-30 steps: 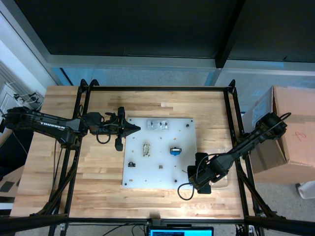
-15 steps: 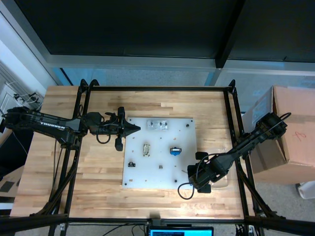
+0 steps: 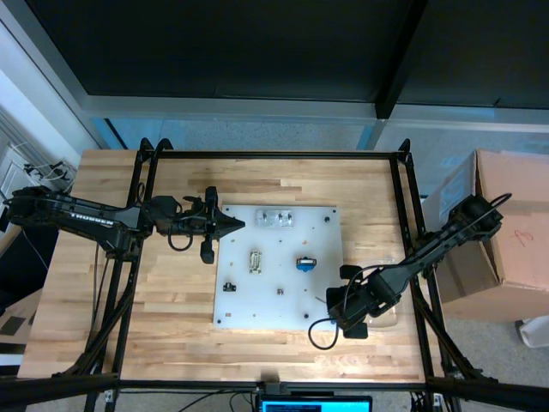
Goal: Remove the RJ45 connector from the taskboard and place in the container
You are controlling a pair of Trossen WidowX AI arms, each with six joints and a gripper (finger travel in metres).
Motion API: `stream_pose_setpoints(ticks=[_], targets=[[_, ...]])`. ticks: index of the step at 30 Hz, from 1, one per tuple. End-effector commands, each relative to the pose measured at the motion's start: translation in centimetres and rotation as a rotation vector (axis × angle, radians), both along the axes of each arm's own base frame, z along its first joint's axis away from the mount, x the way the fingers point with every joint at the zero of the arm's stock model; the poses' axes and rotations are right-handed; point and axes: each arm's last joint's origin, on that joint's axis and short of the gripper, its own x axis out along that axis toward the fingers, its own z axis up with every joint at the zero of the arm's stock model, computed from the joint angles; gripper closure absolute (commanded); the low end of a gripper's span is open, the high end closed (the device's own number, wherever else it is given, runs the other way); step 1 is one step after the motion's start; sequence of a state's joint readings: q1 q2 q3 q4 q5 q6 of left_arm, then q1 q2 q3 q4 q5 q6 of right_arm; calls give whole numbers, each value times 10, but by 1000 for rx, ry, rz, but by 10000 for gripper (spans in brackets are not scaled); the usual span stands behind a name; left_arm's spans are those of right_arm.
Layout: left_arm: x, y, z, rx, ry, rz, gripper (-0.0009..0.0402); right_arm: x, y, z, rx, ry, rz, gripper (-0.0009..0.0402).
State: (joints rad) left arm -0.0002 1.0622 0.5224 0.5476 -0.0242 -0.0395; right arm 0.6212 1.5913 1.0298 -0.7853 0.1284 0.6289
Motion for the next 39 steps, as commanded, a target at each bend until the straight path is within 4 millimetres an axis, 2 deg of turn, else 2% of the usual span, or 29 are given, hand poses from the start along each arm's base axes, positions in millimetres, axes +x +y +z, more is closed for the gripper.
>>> stream_pose_setpoints(ticks=[1,9,16,24,32,39], targets=[[0,0,0,0,-1,0,393,-2,-2,11,10,-17,-3,392],[0,0,0,0,-1,0,393,-18,-10,33,32,-17,-57,393],[0,0,0,0,-1,0,393,-45,-19,51,11,28,-85,393],[0,0,0,0,-1,0,393,-73,-26,55,-11,75,-107,387],[0,0,0,0,-1,0,393,-80,-29,51,-4,82,-162,316],[0,0,0,0,-1,0,393,-80,-29,51,-5,88,-187,228]])
